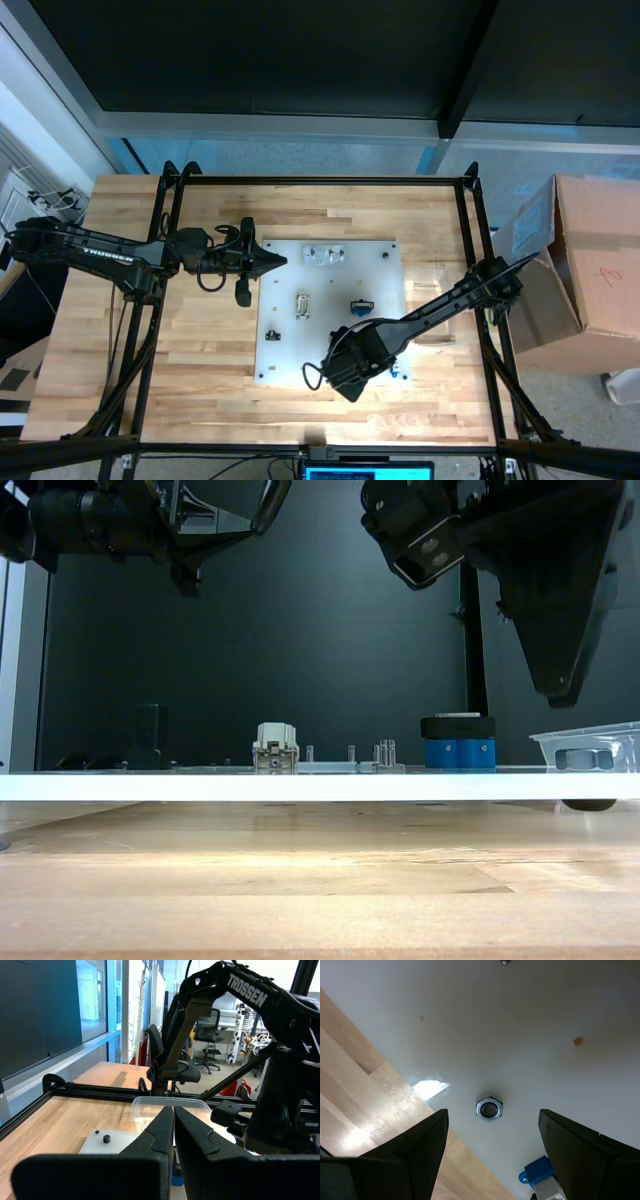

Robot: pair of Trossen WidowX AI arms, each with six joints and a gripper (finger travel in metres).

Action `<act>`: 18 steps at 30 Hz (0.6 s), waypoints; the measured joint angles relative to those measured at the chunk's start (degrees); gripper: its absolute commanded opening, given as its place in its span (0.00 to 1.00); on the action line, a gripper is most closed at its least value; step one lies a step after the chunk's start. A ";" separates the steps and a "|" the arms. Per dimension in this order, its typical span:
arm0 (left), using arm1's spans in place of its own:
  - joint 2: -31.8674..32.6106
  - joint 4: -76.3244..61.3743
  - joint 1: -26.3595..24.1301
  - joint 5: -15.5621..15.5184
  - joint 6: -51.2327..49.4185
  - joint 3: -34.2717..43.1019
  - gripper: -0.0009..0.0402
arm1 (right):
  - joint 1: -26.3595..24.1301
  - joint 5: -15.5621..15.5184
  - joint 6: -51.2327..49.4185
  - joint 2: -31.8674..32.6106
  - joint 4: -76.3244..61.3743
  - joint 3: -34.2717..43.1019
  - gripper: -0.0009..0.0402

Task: Unfasten the M12 nut and place it in the container

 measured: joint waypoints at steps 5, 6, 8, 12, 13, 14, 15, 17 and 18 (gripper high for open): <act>0.00 0.00 0.00 0.02 0.00 0.02 0.02 | 0.07 0.04 -0.02 1.03 1.38 -0.94 0.63; 0.00 0.00 0.00 0.00 -0.02 0.00 0.02 | 0.09 0.09 0.00 1.01 1.68 -1.31 0.63; 0.00 0.00 0.00 0.00 0.00 0.02 0.02 | 0.17 0.09 0.09 1.01 2.21 -1.88 0.63; 0.00 0.00 0.00 0.02 -0.02 0.02 0.02 | 0.33 0.13 0.20 1.01 2.91 -2.93 0.63; 0.00 0.00 0.00 0.02 -0.02 0.00 0.02 | 0.39 0.13 0.20 1.01 3.23 -3.26 0.63; 0.00 0.00 0.00 0.00 -0.02 0.00 0.02 | 0.44 0.13 0.20 1.01 3.65 -3.56 0.63; 0.00 0.00 0.00 0.00 0.00 0.02 0.02 | 0.44 0.13 0.22 1.01 4.17 -3.91 0.63; 0.00 0.00 0.00 0.00 -0.02 0.02 0.02 | 0.50 0.13 0.22 1.01 5.31 -4.59 0.63; 0.00 0.00 0.00 0.00 -0.02 0.02 0.02 | 0.57 0.11 0.24 1.01 5.92 -4.92 0.63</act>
